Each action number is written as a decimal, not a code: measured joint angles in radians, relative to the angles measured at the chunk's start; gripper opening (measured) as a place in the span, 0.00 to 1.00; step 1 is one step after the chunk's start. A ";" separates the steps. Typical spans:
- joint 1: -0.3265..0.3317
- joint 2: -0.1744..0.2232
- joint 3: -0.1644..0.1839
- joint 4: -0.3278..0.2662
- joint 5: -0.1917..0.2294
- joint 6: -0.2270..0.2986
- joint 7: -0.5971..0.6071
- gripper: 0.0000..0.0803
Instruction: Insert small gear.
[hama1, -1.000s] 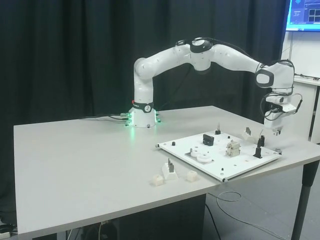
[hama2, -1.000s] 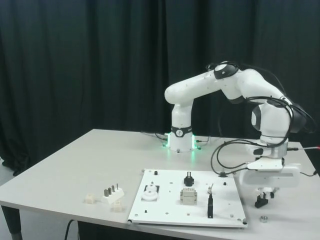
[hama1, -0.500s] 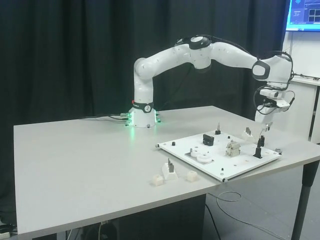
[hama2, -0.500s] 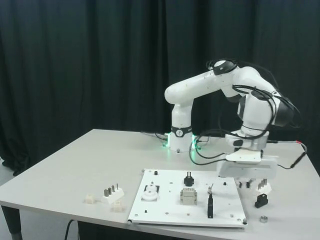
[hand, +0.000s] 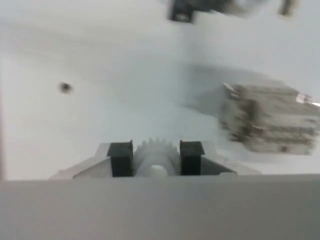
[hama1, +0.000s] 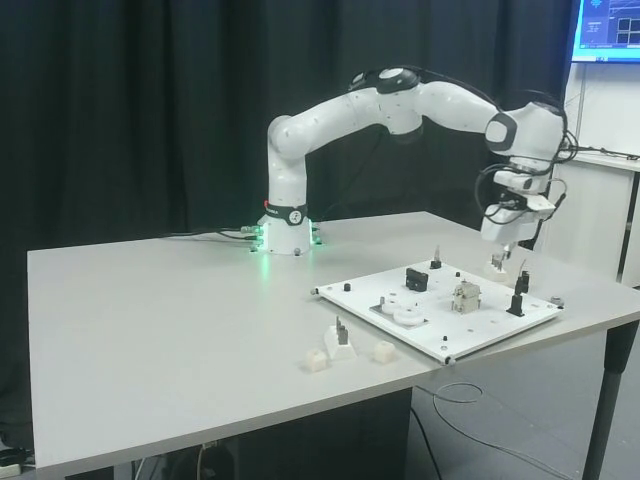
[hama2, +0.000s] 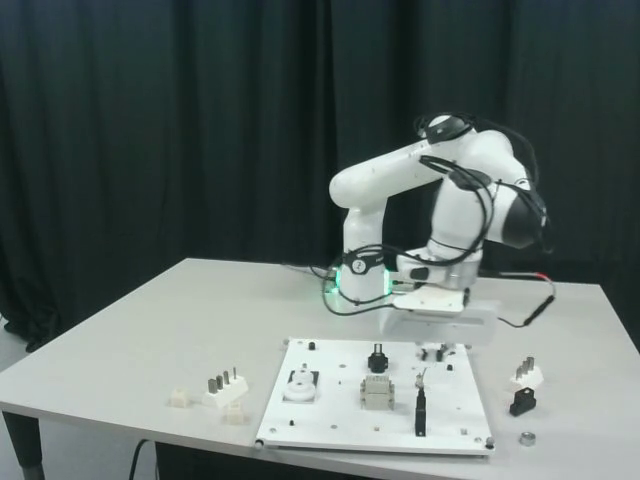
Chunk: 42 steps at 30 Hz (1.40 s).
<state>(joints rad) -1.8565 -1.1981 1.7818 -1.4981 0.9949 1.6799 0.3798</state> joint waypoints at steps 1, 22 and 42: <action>0.002 0.000 -0.006 -0.013 0.000 0.000 -0.014 0.24; 0.032 -0.002 -0.076 -0.298 0.077 0.114 -0.347 0.24; 0.043 -0.029 -0.125 -0.556 0.243 0.197 -0.678 0.24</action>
<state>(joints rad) -1.8135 -1.2266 1.6567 -2.0543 1.2379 1.8765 -0.2982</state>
